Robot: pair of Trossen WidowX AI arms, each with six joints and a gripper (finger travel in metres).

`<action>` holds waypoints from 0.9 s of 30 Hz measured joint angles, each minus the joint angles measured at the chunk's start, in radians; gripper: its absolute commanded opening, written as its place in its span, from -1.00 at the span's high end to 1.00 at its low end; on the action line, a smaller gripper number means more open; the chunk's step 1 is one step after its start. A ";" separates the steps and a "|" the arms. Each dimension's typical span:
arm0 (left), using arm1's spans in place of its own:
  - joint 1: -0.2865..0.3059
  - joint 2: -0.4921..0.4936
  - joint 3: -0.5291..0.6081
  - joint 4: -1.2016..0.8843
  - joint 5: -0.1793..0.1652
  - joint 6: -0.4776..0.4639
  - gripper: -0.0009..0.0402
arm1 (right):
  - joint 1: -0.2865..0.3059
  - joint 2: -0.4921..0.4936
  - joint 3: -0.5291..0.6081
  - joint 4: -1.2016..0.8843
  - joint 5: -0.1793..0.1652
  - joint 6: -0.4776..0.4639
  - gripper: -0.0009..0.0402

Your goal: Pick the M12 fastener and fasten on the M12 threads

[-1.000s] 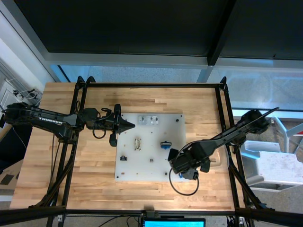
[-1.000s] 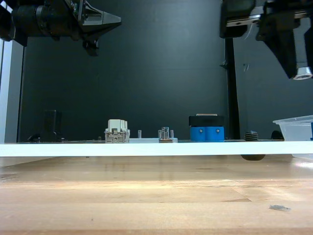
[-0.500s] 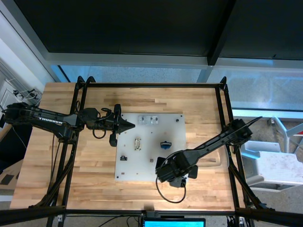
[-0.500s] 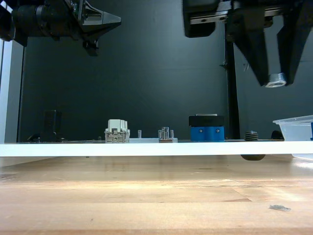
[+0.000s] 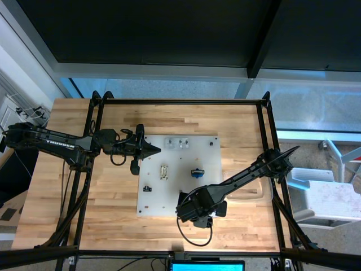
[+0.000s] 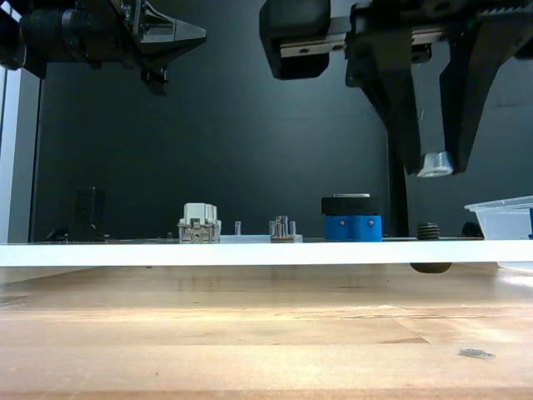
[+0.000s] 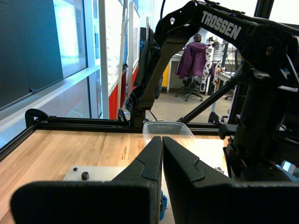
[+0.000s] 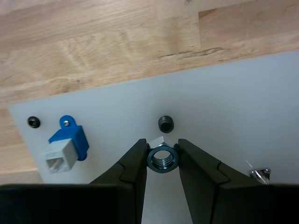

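Left end effector (image 6: 200, 33) closed, right (image 6: 434, 163) clamped

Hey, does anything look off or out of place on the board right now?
Nothing stands out. The right gripper is shut on the silver nut, holding it in the air above the white board, near the bare black stud. The left gripper hangs shut above the board's far left part.

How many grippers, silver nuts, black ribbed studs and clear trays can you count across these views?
Silver nut: 1
Black ribbed stud: 1
Clear tray: 1
Grippers: 2 – left gripper raised over the board's left edge; right gripper above its near right, shut on the nut
Total: 5
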 measured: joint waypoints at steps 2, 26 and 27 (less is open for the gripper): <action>0.000 0.000 0.000 0.000 0.000 0.000 0.96 | -0.002 0.009 0.002 0.010 0.000 -0.006 0.87; 0.000 0.000 0.000 0.000 0.000 0.000 0.96 | -0.009 0.035 -0.039 0.075 -0.004 -0.016 0.87; 0.000 0.000 0.000 0.000 0.000 0.000 0.96 | -0.009 0.035 -0.040 0.076 -0.004 -0.016 0.87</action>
